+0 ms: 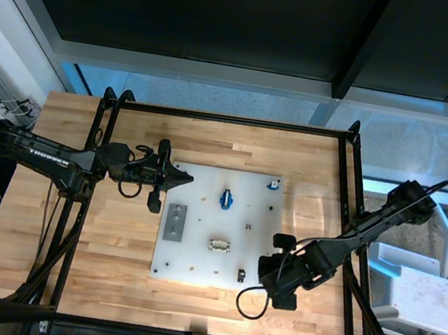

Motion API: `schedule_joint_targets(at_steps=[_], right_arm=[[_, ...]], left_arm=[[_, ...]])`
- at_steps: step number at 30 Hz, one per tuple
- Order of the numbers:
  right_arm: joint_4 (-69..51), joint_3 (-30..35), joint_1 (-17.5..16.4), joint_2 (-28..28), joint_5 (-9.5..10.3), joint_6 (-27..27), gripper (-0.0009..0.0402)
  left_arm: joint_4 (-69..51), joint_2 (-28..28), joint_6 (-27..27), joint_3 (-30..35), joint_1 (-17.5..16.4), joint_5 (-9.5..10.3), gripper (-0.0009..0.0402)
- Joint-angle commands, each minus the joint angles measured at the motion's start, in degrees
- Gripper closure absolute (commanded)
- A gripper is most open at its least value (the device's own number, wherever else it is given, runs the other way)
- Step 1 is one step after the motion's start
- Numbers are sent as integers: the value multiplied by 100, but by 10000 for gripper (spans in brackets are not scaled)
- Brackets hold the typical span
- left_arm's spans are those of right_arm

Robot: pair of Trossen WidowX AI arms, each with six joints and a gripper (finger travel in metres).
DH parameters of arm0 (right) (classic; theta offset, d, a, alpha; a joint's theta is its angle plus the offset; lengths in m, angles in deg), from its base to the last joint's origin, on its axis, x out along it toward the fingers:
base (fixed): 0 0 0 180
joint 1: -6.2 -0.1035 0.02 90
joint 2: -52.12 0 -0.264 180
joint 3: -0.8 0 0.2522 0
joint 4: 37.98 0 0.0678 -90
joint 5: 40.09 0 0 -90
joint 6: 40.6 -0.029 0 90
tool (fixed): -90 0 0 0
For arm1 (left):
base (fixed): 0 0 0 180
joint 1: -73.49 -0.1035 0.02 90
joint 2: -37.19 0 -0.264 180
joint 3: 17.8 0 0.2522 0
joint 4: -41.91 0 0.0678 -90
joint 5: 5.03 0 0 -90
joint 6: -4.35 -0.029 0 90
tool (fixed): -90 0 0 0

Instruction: Pick the 16mm bar from the taskboard and place it in the container

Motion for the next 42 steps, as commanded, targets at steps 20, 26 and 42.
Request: schedule_joint_targets(at_steps=[20,26,42], right_arm=[[-761,-669,1178,-1429,-50,-11,386],[-776,-1108,1731,-2017,13,-164,386],[-1314,-2135,2588,-3132,210,-181,386]], left_arm=[[0,2,0,0,-2,0,393],[0,2,0,0,0,0,393],[0,2,0,0,0,0,393]])
